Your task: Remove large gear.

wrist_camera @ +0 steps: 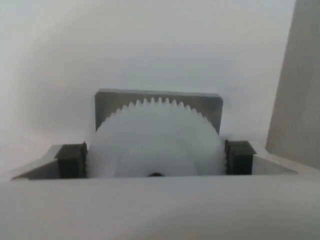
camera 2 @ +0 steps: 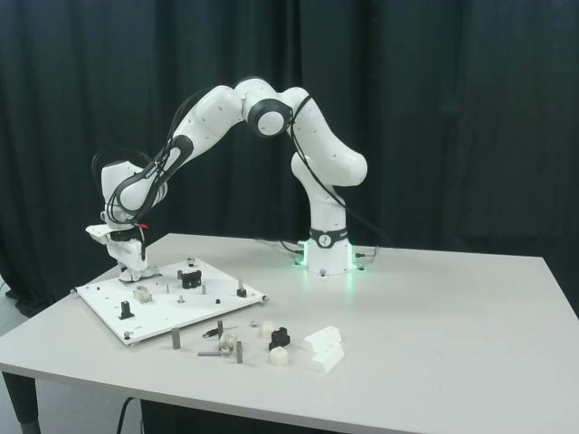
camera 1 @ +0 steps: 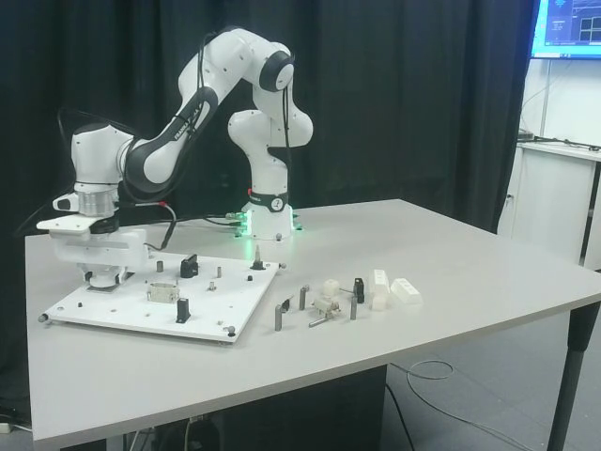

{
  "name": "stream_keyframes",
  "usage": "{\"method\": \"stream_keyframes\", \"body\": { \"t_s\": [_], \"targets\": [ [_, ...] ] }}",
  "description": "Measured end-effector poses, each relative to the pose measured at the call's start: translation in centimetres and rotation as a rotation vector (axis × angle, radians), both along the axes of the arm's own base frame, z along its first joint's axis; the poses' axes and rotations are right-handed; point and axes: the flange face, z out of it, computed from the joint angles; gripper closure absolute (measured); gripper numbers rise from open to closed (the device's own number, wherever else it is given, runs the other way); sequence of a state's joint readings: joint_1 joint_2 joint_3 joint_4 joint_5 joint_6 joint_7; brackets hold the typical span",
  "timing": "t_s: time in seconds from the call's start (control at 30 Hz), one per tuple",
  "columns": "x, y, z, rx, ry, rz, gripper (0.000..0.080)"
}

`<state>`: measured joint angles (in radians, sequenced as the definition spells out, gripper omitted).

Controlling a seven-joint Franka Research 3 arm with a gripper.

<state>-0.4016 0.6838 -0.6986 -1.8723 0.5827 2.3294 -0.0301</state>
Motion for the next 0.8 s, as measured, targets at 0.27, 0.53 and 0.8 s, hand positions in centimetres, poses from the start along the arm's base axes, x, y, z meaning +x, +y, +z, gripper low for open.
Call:
{"method": "stream_keyframes", "body": {
  "t_s": [0.27,0.53,0.8],
  "targets": [
    [0.02,-0.01,0.02,0.000,0.000,-0.017,0.0207],
    [0.06,-0.02,0.12,0.005,0.001,0.081,0.0207],
    [0.01,-0.05,0.15,0.005,-0.001,0.072,0.0207]
  ]
}}
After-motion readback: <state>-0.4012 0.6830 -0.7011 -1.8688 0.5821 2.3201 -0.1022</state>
